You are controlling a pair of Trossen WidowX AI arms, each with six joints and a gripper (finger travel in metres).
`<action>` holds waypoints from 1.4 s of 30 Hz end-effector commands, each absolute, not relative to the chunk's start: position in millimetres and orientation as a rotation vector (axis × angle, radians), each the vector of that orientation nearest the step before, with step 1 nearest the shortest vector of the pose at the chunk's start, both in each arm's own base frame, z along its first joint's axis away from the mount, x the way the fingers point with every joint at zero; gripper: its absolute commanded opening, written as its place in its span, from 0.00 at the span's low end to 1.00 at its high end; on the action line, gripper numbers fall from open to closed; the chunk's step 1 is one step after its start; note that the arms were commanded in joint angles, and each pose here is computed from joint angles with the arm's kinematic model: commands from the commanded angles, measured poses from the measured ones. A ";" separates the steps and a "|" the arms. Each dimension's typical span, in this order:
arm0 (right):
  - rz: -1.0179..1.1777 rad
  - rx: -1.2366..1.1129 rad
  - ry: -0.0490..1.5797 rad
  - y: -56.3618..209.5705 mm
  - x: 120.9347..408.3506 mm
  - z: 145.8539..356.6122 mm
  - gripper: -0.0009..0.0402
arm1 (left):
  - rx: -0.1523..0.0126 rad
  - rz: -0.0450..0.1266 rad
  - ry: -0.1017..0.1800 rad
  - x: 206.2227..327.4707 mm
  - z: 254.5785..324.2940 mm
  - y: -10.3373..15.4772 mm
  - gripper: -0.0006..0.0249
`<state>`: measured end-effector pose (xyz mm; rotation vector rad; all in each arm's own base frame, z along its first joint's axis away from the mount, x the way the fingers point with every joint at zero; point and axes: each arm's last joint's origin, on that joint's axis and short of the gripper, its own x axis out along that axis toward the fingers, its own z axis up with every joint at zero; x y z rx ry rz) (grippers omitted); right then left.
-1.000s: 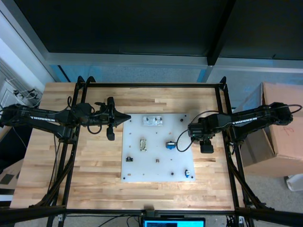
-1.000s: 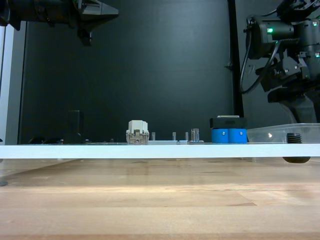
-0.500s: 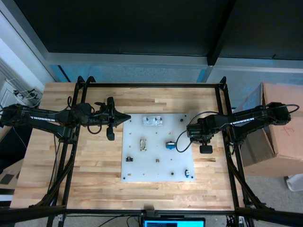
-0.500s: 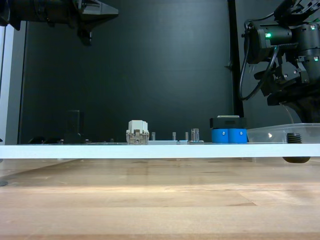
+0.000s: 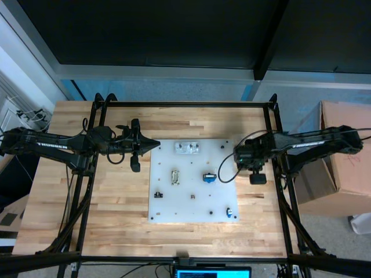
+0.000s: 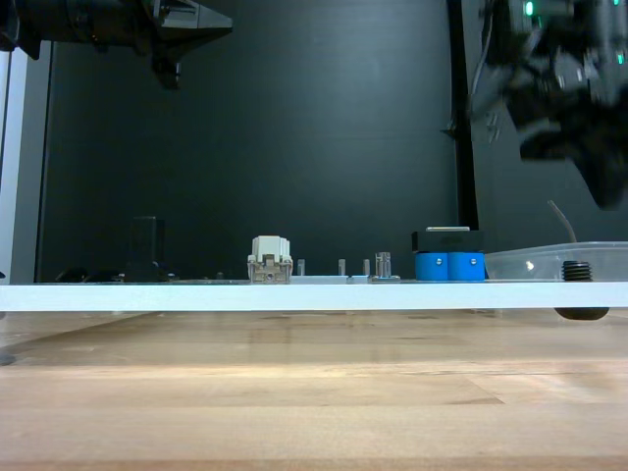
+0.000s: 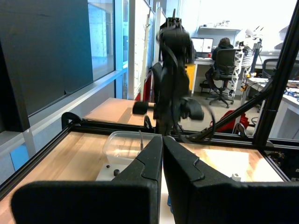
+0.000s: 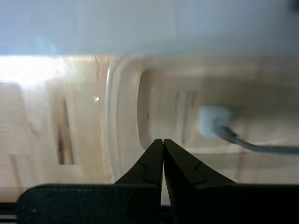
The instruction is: Pick the RJ45 connector and install on the taskboard
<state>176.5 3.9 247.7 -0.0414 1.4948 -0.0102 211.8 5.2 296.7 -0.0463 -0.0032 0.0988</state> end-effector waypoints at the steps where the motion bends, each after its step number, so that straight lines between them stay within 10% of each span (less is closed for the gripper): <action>1: 0.002 -0.054 1.464 2.6 169.0 270.6 0.02 | -0.046 0.099 -0.004 211.9 296.9 5.3 0.02; 29: -0.067 -0.018 1.445 -49.9 146.6 255.5 0.03 | -0.046 0.099 -0.004 211.9 296.9 5.2 0.02; 42: -0.035 -0.063 1.434 -58.0 146.4 225.9 0.48 | -0.046 0.099 -0.004 211.9 296.9 5.2 0.02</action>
